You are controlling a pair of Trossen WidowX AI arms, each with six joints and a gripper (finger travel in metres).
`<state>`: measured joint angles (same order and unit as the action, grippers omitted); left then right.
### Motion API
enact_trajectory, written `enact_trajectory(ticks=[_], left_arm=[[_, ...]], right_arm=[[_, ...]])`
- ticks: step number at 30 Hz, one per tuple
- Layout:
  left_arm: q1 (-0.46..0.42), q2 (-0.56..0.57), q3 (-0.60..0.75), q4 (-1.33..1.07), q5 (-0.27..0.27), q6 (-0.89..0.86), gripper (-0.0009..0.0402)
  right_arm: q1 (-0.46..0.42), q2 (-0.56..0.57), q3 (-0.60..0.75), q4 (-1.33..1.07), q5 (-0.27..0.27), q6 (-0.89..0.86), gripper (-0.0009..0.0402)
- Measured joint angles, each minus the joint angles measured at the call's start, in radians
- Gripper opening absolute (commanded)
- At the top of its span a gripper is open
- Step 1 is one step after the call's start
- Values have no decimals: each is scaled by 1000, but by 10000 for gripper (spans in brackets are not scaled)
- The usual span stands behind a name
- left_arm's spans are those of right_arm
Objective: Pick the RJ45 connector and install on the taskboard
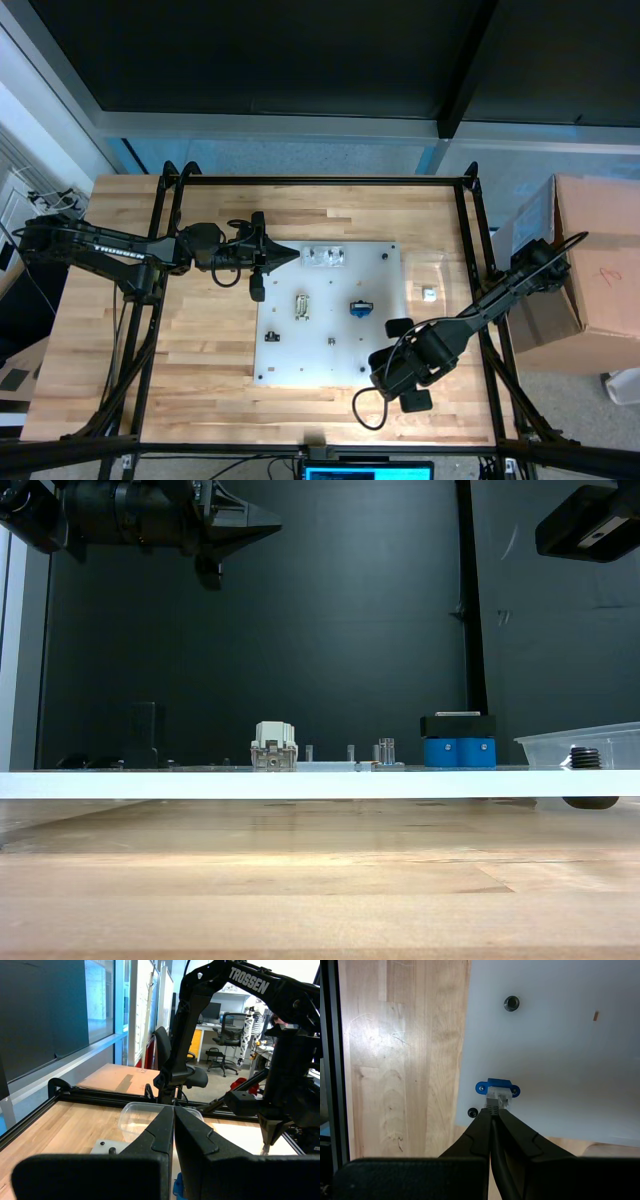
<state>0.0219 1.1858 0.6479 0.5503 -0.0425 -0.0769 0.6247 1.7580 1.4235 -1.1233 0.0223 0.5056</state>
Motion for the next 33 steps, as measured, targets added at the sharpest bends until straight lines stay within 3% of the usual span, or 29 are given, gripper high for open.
enact_trajectory(ticks=[19,33], left_arm=[[0,0,0,0,0,0,0],[0,0,0,0,0,0,0]], right_arm=[[5,3,-13,13,-4,14,0],[-12,5,71,-71,8,13,0]])
